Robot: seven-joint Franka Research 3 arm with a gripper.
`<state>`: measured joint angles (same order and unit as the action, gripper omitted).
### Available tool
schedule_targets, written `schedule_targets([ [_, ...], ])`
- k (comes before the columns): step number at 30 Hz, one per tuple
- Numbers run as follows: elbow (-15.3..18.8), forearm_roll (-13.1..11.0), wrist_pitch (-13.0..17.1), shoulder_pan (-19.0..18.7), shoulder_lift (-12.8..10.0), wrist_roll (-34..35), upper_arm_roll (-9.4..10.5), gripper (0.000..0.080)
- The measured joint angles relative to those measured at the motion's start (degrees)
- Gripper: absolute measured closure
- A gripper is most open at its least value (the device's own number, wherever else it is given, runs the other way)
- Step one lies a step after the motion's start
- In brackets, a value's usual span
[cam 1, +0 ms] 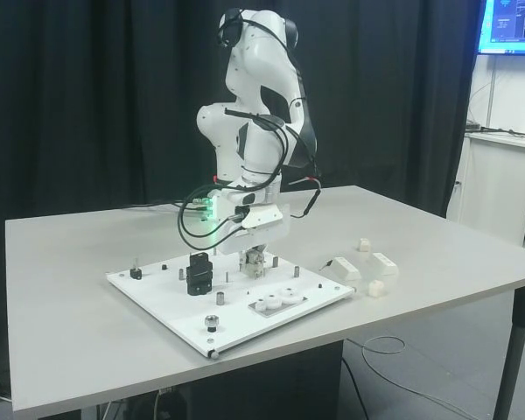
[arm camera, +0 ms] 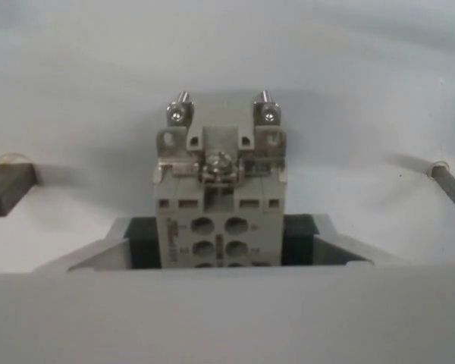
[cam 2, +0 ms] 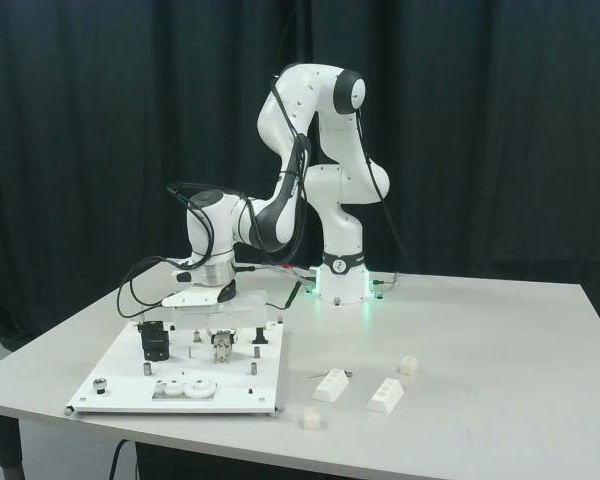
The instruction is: Remove waterproof.
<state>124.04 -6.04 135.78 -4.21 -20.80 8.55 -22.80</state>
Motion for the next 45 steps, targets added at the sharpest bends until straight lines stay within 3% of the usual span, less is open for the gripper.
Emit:
schedule_targets([
  [38,-0.7,0.0,-1.6,0.0,0.5,0.0,-0.16,0.0488],
  [45,-1.8,0.0,-4.0,0.0,1.3,0.0,-0.30,0.0488],
])
